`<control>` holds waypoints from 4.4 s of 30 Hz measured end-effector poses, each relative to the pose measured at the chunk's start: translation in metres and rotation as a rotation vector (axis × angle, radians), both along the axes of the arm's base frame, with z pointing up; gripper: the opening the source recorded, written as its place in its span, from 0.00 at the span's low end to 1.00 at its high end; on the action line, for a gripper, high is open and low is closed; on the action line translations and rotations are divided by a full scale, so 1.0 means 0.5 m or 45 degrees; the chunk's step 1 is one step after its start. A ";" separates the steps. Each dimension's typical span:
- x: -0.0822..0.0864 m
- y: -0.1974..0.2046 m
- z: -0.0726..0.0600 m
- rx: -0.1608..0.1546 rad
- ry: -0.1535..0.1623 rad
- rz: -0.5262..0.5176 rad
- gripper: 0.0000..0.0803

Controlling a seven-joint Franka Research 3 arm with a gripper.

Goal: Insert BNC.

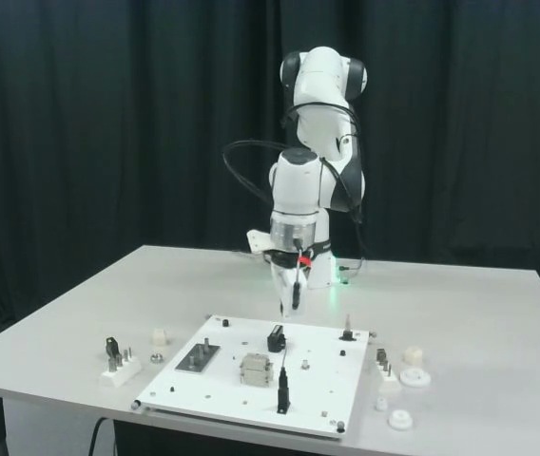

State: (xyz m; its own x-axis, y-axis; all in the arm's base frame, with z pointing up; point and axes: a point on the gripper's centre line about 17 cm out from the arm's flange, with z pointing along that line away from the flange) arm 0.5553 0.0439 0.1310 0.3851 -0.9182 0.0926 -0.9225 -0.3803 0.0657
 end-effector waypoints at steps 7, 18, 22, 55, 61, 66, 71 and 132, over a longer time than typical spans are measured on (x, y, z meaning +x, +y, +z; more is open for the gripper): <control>0.002 -0.001 0.000 0.006 -0.026 -0.027 0.15; 0.004 0.015 -0.012 0.018 -0.059 -0.076 0.15; 0.006 0.024 -0.018 0.025 -0.077 -0.091 0.15; -0.001 0.094 -0.119 0.109 -0.100 -0.208 0.15; -0.003 0.098 -0.130 0.102 -0.099 -0.208 0.15; -0.003 0.101 -0.140 0.096 -0.104 -0.214 0.15; -0.002 0.106 -0.149 0.094 -0.110 -0.228 0.15; 0.033 0.102 -0.163 0.103 -0.106 -0.297 0.15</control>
